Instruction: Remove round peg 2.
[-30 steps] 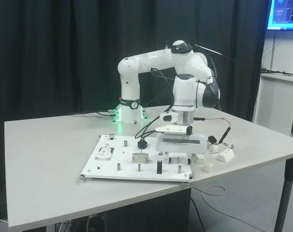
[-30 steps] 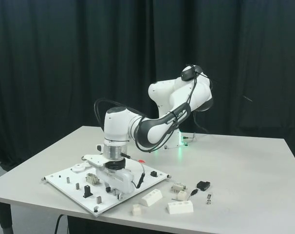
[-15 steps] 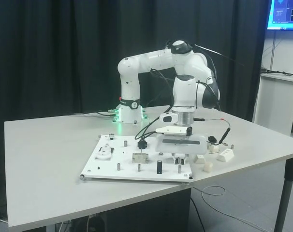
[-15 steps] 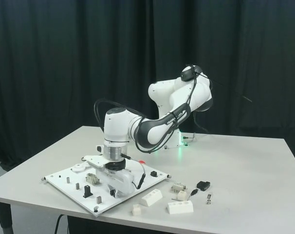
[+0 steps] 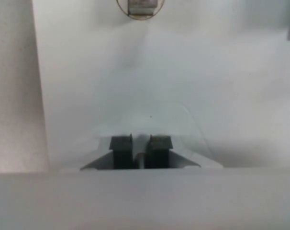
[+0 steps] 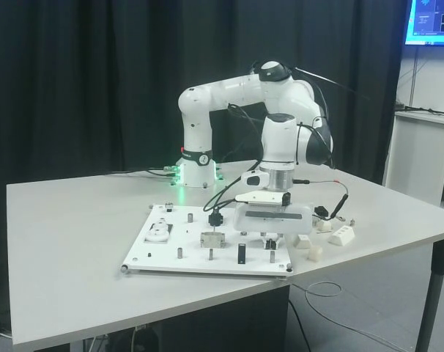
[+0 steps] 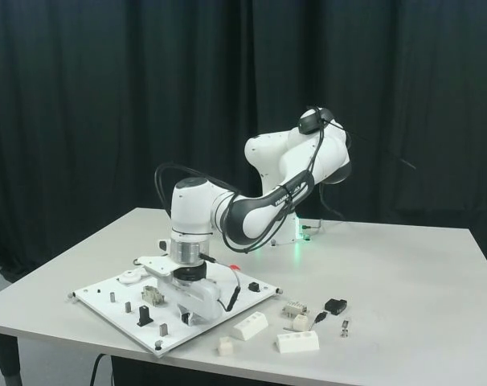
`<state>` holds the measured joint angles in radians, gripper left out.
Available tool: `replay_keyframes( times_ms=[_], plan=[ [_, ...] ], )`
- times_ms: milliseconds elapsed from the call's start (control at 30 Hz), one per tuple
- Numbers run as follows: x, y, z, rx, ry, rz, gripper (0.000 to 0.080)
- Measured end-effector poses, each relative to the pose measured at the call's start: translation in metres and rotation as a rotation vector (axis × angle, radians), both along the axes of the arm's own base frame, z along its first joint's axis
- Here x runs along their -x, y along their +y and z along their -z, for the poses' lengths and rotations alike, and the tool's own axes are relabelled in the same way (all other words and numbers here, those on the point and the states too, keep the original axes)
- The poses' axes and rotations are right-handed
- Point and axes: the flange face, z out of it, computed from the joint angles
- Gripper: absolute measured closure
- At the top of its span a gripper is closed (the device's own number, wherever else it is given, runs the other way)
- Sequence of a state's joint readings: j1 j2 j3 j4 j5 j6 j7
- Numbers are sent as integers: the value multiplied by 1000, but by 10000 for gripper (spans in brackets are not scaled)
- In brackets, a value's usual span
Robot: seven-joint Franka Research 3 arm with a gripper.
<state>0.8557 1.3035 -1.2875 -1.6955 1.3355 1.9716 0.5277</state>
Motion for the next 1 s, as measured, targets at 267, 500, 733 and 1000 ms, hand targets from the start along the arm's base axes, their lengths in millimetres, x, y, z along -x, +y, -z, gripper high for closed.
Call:
replay_keyframes(
  times_ms=[267,500,733,1000],
  plan=[
    [0,-1,-8,-3,2,1,728],
    [-1,-2,-29,-7,17,-3,728],
    [1,-4,-52,-11,32,-2,728],
    [1,-2,-59,-19,28,-4,728]
  ],
)
